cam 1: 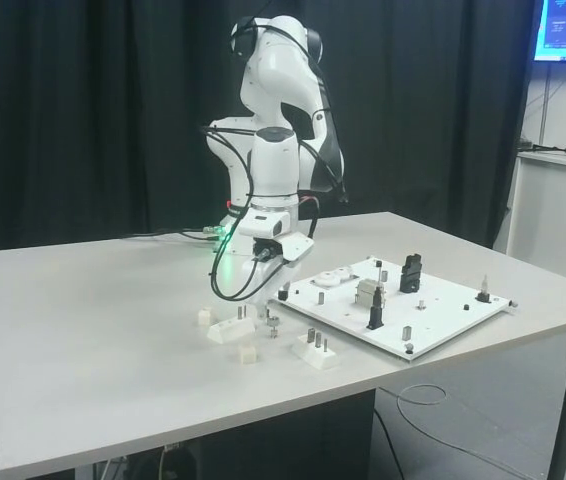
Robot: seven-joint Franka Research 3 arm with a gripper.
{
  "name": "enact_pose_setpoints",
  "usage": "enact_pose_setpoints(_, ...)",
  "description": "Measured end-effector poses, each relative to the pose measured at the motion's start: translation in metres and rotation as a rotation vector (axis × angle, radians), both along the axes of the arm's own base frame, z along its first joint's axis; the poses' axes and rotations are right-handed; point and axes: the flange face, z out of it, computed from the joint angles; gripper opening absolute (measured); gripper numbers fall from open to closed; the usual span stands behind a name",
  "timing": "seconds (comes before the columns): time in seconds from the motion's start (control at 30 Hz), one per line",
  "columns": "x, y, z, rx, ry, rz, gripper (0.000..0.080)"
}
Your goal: Pick BNC.
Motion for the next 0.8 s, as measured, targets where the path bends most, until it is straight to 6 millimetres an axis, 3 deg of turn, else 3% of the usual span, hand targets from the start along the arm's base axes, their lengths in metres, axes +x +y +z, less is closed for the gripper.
enact_pose_setpoints(0.8, 0.0, 0.0, 0.0, 0.0, 0.001, -0.023, 0.08)
